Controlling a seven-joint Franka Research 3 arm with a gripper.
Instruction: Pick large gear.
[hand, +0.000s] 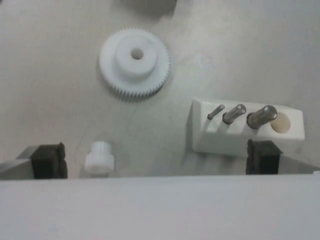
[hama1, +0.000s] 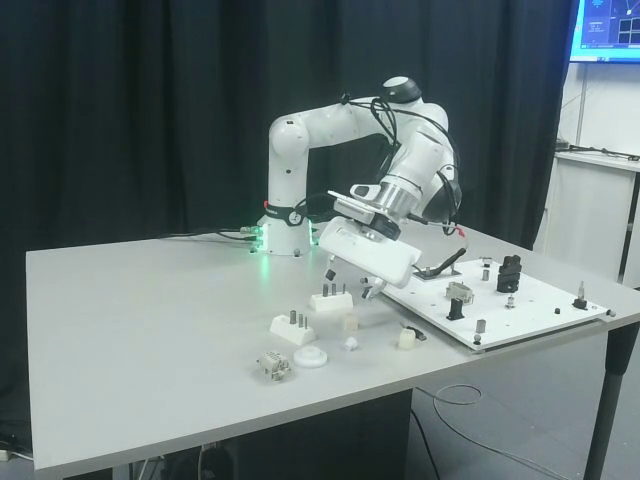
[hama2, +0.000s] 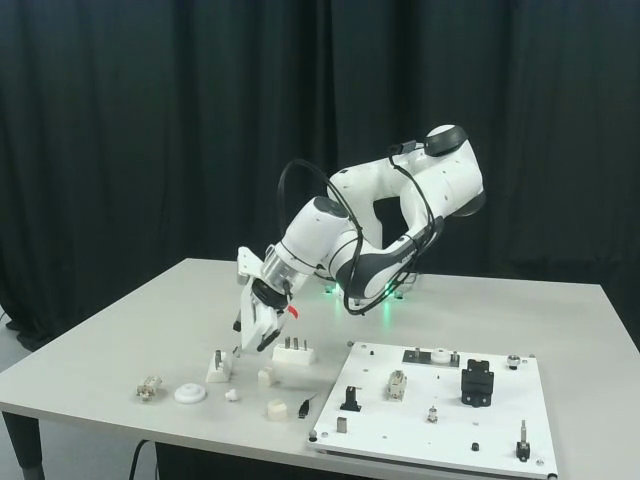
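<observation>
On the grey table (hama1: 140, 300), near its front edge, the large gear (hand: 134, 62) is seen lying flat and untouched, apart from the small gear (hand: 99, 157) and the white peg block (hand: 247, 126). The gripper (hand: 155, 160) is held above with fingers spread wide and nothing between them, so the approach step is judged to be in hand. Centring over the gear and a descent would be called for next.

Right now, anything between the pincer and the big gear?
No. In the wrist view, bare table separates the open pincer from the large gear; the small gear sits nearer one finger.

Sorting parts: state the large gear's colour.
White; the large gear shows best in the wrist view.
</observation>
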